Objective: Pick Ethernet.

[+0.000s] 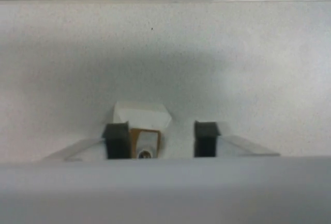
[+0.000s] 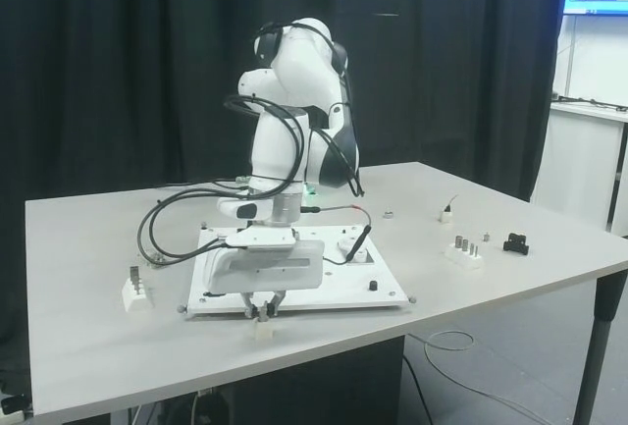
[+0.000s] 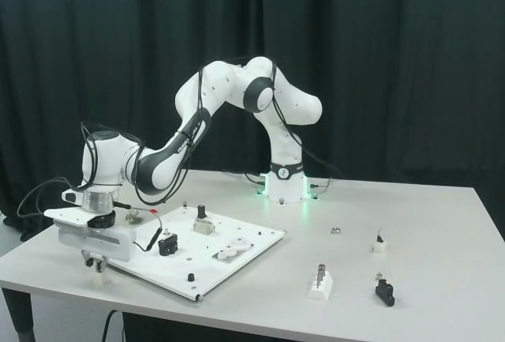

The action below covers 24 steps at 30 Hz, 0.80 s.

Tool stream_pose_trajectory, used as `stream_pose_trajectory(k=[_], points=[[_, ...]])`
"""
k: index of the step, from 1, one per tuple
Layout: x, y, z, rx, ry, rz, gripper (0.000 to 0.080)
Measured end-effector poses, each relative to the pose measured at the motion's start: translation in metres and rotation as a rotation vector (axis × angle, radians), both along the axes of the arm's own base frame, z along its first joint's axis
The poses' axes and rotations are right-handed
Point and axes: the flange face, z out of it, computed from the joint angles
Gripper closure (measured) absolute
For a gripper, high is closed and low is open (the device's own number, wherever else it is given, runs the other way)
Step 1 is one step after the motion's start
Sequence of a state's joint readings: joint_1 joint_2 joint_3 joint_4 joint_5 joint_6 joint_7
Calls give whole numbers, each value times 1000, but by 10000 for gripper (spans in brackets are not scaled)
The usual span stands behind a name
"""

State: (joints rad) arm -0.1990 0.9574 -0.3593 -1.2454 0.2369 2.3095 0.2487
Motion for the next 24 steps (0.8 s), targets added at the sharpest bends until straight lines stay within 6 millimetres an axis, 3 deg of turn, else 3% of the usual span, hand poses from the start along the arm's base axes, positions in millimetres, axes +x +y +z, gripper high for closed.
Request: stream_pose_trajectory(k=[4,5,24], points=[[0,0,0,2,1,0,462],[0,0,0,2,1,0,710],[5,0,19,30,44,2,731]])
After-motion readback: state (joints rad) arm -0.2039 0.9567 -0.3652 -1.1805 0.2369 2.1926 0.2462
